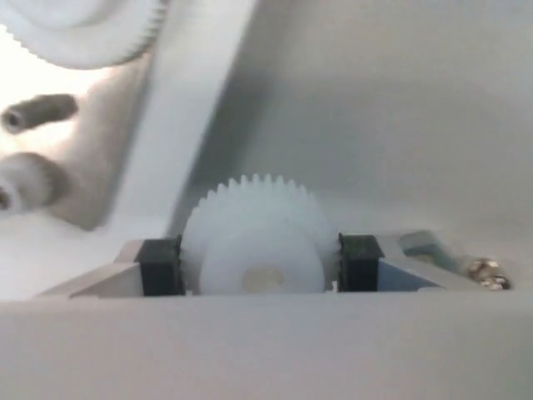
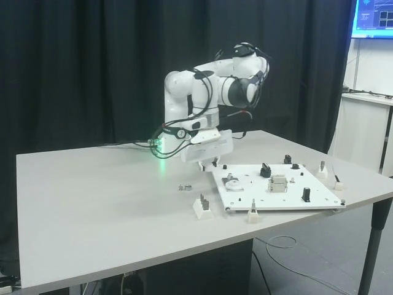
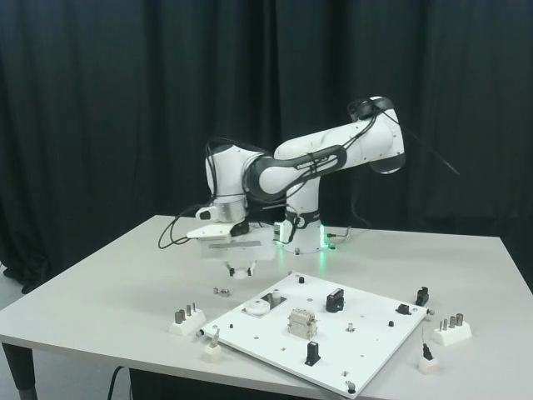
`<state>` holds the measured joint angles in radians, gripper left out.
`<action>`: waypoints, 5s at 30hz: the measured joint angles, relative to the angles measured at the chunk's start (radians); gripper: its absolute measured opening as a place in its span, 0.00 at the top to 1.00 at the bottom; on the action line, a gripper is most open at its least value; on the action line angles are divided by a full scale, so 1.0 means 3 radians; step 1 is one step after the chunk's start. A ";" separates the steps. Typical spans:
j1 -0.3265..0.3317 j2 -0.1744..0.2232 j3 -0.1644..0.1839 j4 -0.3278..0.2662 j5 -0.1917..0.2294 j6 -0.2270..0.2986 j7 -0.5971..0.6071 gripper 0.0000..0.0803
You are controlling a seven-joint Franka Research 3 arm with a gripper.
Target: Insert medium gear.
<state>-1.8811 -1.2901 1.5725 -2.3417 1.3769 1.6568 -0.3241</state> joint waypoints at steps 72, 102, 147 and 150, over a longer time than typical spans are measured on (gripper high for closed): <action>0.0412 0.0036 0.0308 0.0296 -0.0110 0.0469 0.1261 0.50; 0.0412 0.0037 0.0381 0.0296 -0.0098 0.0543 0.1206 0.50; 0.0436 0.0065 0.0386 0.0291 -0.0101 0.0545 0.1123 0.50; 0.0448 0.0066 0.0385 0.0281 -0.0101 0.0537 0.1123 0.50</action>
<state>-1.7466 -1.2704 1.6880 -2.2574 1.3465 1.8179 0.0127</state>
